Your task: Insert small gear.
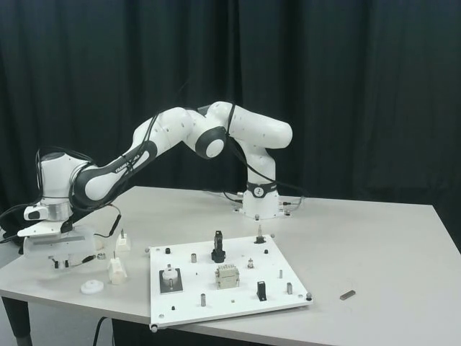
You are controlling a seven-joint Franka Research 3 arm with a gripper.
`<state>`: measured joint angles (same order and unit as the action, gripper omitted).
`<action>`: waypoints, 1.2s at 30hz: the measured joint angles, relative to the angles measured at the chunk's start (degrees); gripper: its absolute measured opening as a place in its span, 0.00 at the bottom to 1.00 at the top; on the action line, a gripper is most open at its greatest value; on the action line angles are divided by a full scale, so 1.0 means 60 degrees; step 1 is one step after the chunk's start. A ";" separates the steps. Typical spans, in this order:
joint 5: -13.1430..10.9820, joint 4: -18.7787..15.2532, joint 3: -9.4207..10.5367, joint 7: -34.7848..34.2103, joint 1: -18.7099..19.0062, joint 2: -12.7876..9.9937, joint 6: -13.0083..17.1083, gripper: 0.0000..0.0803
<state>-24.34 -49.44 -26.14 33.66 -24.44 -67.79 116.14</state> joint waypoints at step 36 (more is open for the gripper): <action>-0.1932 0.0071 -0.0739 -0.1015 0.1228 0.0501 -0.5073 0.25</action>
<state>-35.93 -49.01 -30.58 27.58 -17.07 -64.79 85.70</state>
